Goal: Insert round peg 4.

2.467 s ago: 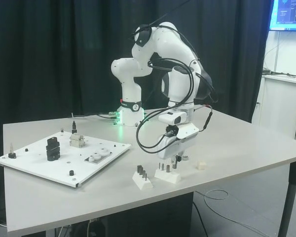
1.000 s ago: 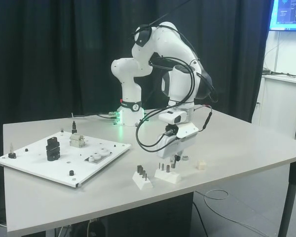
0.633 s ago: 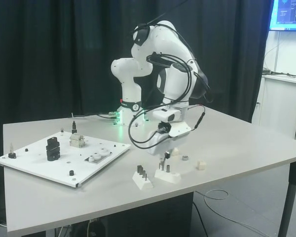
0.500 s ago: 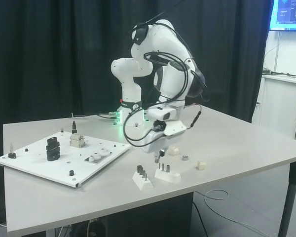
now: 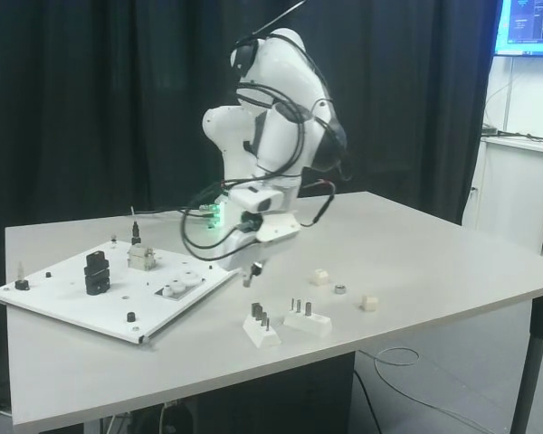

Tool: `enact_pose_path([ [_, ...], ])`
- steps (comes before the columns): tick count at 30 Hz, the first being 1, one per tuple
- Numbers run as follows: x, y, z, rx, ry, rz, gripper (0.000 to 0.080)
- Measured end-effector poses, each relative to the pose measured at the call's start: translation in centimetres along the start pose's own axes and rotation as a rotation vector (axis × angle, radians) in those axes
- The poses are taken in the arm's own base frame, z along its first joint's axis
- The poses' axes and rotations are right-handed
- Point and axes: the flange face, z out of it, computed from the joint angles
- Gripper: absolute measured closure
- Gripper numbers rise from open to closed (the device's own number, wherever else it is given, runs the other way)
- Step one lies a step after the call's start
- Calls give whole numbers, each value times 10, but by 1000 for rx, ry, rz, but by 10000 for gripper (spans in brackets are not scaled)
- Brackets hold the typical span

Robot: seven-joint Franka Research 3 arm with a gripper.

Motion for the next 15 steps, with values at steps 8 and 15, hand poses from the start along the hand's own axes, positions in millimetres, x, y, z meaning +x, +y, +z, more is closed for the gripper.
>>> enact_pose_path([
  [8, -3, 47, 10, -4, -17, -17, 649],
  [15, -7, 90, 20, -2, -30, -35, 649],
])
